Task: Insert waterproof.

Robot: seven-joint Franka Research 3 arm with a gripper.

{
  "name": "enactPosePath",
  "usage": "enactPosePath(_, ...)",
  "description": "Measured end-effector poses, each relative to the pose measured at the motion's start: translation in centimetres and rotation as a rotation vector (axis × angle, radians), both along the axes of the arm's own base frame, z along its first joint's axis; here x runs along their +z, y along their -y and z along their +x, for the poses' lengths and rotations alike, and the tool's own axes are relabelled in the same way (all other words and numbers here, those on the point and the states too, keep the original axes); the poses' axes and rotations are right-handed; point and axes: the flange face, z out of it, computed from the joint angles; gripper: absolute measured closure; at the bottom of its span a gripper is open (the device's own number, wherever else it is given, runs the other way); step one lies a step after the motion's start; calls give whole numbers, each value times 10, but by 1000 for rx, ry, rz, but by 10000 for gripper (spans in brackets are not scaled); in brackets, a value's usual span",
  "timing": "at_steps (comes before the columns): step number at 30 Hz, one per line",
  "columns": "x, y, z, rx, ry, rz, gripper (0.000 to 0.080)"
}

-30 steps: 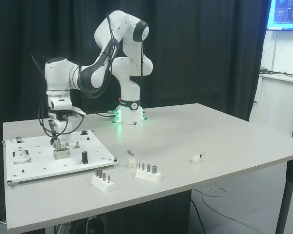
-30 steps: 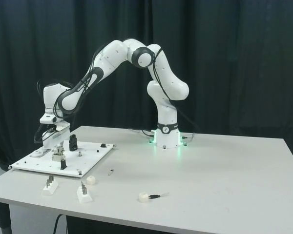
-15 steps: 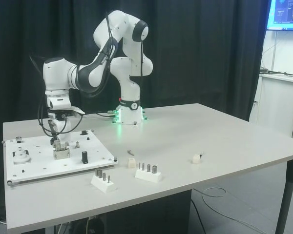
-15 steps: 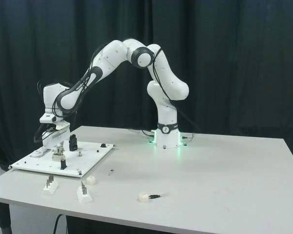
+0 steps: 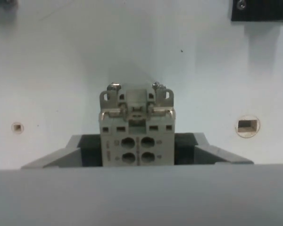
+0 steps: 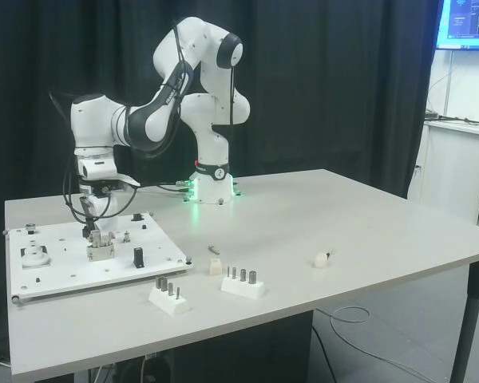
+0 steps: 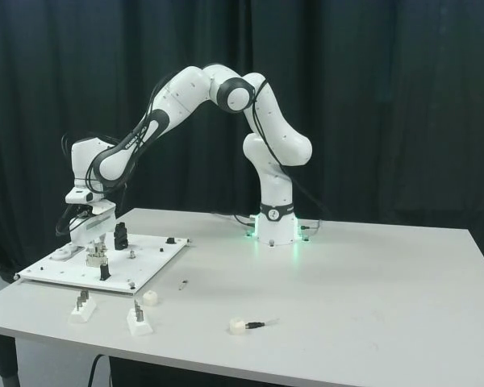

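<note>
Hand poised over the connector on the white board

On the grey table (image 6: pixel 319 215) the white board (image 6: pixel 156 257) carries the waterproof connector (image 5: pixel 136 134), seated in its grey block directly beneath the hand (image 6: pixel 94 226), close under it. Whether the hand is open or closed cannot be told. Risk, as I judge it: a slight sideways offset could jam the connector against its latches rather than seat it.
</note>
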Motion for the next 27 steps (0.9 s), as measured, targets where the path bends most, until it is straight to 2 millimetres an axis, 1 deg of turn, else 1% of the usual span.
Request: enactPosePath(27, 0, 5, -6, -12, -1, 0, 491)
